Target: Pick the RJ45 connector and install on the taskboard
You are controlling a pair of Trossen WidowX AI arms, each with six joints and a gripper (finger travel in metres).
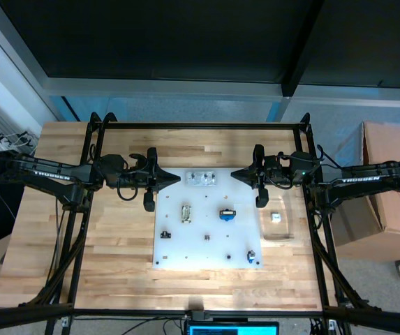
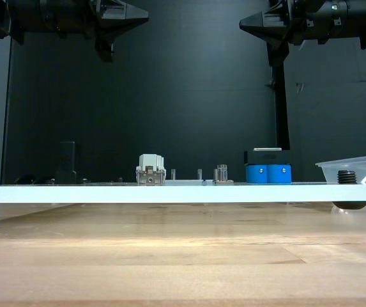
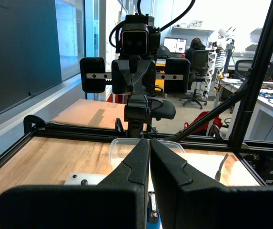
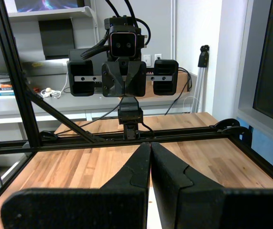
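No hand is on the work at this moment. The left hand (image 1: pixel 174 179) hangs high over the far left corner of the white board (image 1: pixel 186 244), and the right hand (image 1: pixel 236 174) hangs high over its far right corner. Both are clenched on nothing. I cannot tell where the RJ45 connector is. The white block (image 1: pixel 276 217) sits in the clear tray (image 1: pixel 287 234) near the right edge of the surface (image 1: pixel 116 265), with no cable seen running off it. The blue jack (image 1: pixel 253 257) at the board's near right corner shows a pale greyish top that settles nothing. If the plug is in the tray, I judge the right hand must release, descend there, grasp it, then line it up over the jack.
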